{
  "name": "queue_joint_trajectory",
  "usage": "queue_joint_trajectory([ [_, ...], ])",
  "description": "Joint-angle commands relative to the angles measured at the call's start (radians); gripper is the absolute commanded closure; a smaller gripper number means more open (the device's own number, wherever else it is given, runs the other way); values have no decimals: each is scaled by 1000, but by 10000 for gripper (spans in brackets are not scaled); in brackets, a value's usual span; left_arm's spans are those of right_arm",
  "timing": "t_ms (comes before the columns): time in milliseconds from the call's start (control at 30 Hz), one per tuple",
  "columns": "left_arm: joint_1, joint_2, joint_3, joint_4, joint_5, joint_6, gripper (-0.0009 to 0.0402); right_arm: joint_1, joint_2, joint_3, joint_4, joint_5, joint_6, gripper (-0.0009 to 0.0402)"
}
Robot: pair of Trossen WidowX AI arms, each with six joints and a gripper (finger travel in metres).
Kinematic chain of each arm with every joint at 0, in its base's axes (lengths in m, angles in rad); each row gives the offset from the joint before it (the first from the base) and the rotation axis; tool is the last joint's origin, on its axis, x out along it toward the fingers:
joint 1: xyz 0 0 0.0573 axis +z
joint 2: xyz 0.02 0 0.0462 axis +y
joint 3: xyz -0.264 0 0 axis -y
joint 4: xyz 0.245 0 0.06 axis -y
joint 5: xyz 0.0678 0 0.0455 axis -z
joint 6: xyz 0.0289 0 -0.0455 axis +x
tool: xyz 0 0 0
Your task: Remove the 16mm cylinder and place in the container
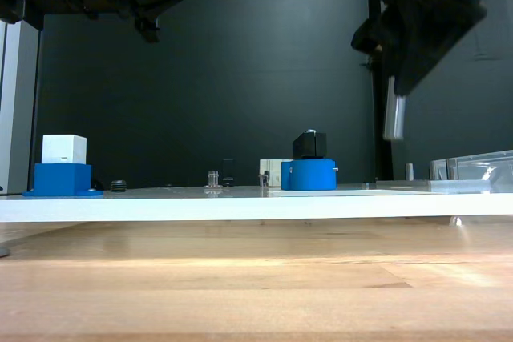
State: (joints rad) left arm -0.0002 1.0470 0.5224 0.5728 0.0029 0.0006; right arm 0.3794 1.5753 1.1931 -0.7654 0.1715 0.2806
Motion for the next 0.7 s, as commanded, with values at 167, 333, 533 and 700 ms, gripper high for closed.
queue_joint_trajectory([
  [167,0,0,0,0,0,0,393,6,-75,0,-82,46,35,381],
  [333,0,0,0,0,0,0,393,18,-122,0,-144,46,73,381],
  [533,0,0,0,0,0,0,393,35,-180,-30,-201,46,145,381],
  [700,0,0,0,0,0,0,393,59,-237,-98,-214,37,244,381],
])
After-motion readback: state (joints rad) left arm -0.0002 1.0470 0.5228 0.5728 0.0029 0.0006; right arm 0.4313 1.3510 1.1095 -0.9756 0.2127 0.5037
